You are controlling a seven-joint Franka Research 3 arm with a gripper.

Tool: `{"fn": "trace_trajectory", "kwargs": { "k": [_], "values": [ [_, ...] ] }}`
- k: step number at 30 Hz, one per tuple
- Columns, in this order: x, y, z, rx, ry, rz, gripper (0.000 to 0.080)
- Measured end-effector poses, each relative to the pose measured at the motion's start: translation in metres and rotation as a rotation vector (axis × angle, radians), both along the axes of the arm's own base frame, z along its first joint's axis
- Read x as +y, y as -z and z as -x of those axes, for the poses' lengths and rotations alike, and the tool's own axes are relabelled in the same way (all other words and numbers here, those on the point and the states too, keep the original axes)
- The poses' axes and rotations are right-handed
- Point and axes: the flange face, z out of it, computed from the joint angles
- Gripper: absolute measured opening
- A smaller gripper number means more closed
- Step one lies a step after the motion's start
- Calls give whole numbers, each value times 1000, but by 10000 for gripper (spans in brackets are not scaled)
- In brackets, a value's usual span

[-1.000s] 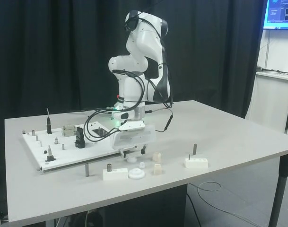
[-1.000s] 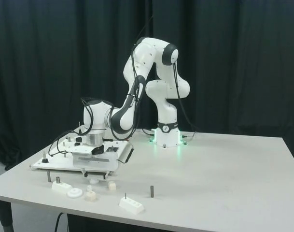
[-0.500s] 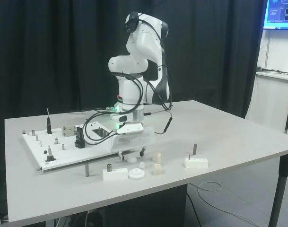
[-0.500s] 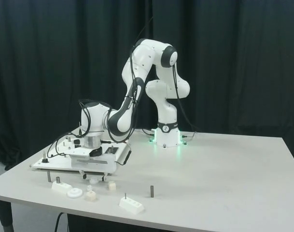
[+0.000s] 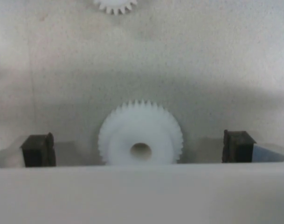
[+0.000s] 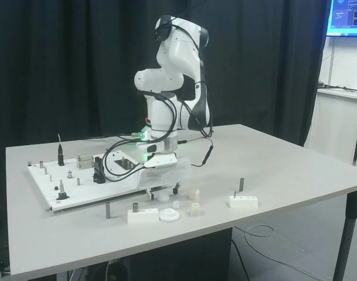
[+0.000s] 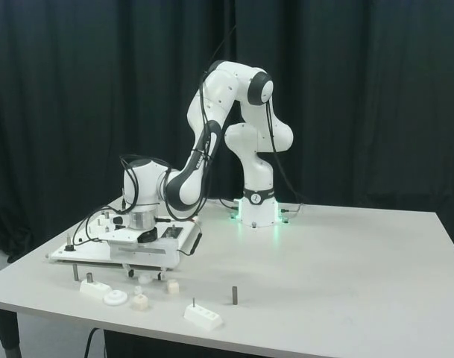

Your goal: Pick medium gear.

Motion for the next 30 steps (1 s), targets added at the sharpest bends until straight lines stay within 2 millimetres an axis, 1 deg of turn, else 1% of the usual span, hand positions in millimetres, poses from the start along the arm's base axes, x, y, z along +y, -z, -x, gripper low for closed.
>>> {"fn": "trace_trajectory", "kwargs": {
  "k": [17, 23, 24, 29, 30],
  "values": [
    [0, 8, 1, 3, 22, -11, 800],
    [-2, 8, 1, -1, 26, -10, 800],
    [-2, 8, 0, -1, 26, -10, 522],
    [-3, 8, 0, -1, 27, -11, 522],
    [-3, 8, 0, -1, 28, -12, 397]
  ]
}}
